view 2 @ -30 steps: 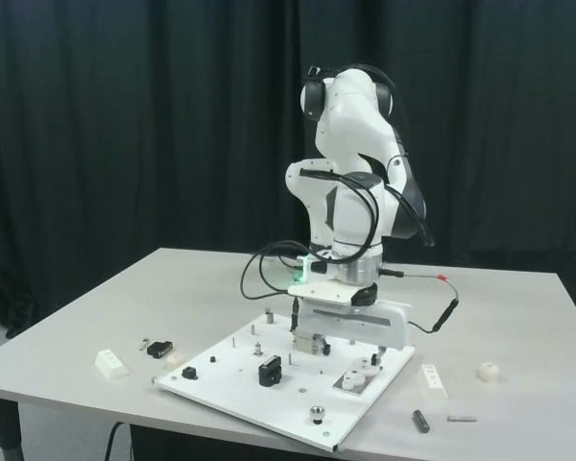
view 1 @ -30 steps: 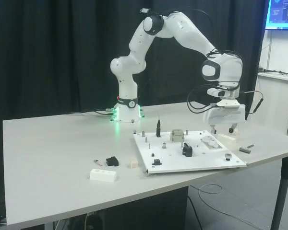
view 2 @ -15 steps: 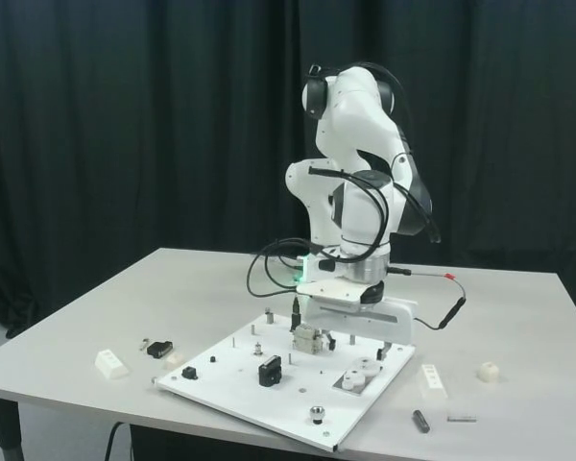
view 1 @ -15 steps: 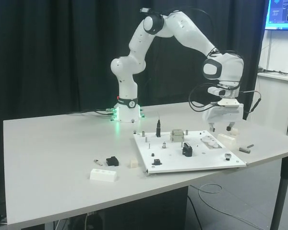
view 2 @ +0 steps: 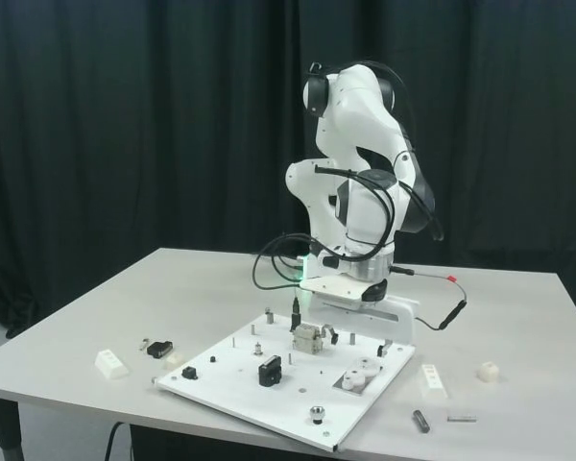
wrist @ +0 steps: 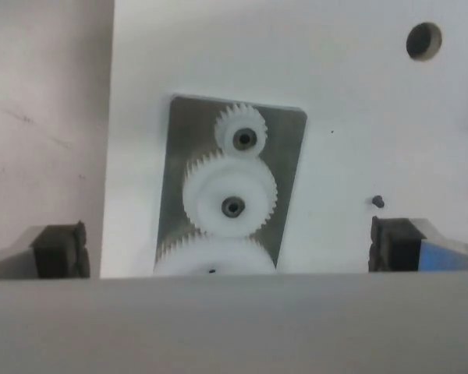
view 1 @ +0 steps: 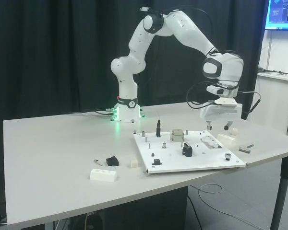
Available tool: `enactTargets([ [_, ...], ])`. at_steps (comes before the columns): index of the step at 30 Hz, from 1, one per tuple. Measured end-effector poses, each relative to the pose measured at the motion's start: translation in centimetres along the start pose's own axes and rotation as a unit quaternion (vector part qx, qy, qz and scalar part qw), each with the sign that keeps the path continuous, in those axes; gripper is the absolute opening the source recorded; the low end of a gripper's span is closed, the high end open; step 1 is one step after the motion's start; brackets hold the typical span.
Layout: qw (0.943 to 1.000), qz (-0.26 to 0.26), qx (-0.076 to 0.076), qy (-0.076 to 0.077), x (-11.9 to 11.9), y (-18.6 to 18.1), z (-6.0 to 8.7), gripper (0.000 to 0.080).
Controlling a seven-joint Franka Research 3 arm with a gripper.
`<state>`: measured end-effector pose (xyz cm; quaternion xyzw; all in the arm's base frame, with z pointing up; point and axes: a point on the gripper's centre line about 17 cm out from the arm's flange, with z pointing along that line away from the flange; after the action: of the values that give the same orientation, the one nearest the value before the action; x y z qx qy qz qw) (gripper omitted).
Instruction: Remove medium gear.
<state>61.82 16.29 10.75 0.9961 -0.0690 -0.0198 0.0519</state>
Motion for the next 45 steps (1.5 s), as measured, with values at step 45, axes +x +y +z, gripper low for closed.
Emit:
enactTargets([
  [45, 0.9971, 0.042, 0.031, 0.055, -0.9, -0.3, 4.8, 0.0800],
])
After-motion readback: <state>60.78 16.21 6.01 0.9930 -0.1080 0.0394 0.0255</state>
